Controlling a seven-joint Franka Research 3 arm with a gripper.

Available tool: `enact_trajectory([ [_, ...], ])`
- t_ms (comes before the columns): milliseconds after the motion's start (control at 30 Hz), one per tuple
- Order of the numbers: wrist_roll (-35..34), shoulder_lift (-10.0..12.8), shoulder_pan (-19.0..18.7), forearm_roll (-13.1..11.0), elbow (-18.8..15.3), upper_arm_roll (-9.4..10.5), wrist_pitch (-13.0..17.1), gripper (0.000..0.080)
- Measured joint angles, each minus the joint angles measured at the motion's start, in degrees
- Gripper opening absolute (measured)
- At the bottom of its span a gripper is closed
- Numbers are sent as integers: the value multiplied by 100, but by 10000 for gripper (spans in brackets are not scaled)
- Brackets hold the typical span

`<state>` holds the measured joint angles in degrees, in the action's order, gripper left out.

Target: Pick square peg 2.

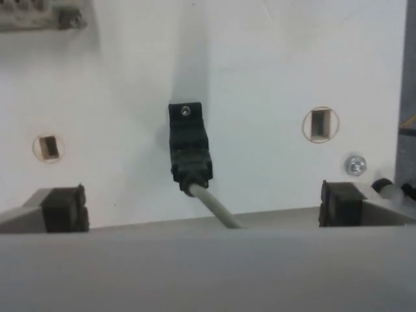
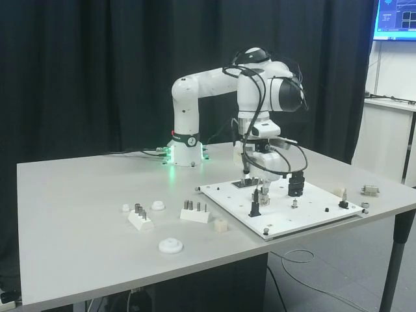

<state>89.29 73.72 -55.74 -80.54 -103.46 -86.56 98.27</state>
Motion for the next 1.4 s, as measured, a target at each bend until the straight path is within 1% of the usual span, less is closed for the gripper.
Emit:
enact_trajectory([
  [267,-84,-9,-111,93,0,-160,-115,796],
  [667,-84,-20,-258,267,2,-318,-166,800],
  [1267,-84,-61,-337,469,-2,-476,-182,800],
  [1400,-84,-66,-337,484,-18,-510,-186,800],
])
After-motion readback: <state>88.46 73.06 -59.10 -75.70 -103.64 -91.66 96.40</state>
